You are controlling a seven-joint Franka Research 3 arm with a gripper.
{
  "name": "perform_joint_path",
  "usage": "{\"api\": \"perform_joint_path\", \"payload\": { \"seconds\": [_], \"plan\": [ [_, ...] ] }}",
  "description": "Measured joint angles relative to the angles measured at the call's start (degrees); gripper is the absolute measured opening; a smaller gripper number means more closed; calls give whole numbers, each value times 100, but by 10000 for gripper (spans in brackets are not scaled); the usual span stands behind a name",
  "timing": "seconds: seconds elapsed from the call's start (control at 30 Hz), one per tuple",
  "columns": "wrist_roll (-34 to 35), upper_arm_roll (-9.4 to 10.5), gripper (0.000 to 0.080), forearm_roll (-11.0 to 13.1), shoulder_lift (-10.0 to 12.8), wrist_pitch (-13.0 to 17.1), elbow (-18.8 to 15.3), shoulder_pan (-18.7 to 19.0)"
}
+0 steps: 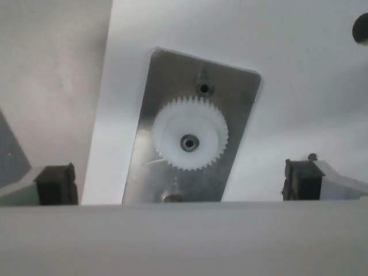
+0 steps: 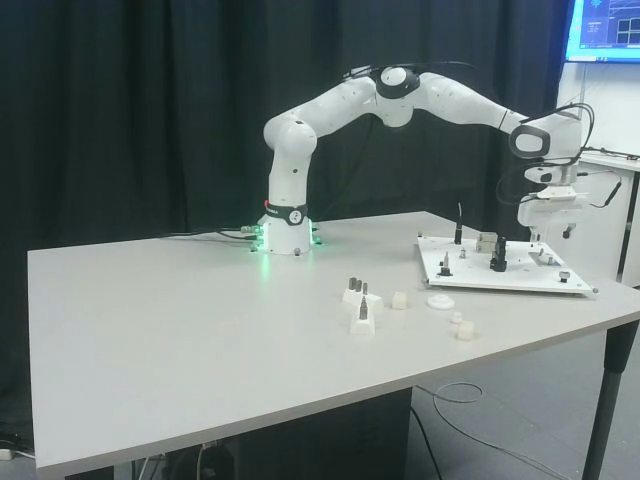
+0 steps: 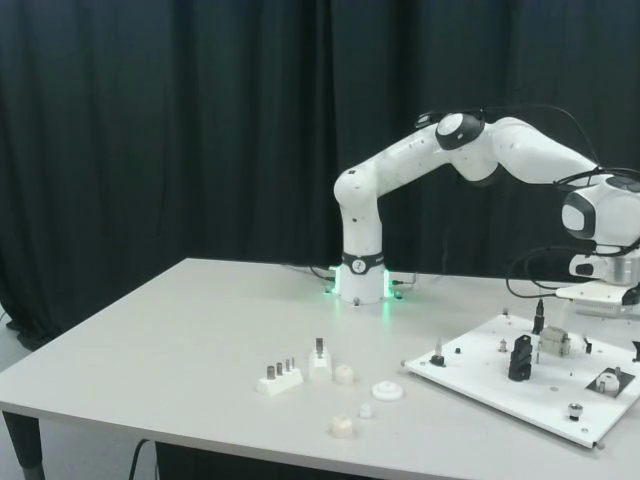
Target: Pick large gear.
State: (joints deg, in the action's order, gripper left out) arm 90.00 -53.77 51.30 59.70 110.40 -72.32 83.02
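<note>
The hand (image 1: 178, 183) hung wide open and held nothing, its black fingertips (image 1: 56, 184) well apart above the white board (image 2: 500, 272). Directly below, the white gear (image 1: 190, 140) sat on a pin on a grey metal plate (image 1: 190, 129), which lay on that board on the table (image 2: 200, 320).

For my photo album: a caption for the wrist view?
Open end effector above a white toothed plastic gear on its grey metal plate.
</note>
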Motion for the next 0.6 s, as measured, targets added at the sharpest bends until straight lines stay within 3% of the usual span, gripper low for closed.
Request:
{"api": "perform_joint_path", "payload": {
  "seconds": [0.6],
  "plan": [
    [-5,-114,800,0,-38,0,67,1]
  ]
}}
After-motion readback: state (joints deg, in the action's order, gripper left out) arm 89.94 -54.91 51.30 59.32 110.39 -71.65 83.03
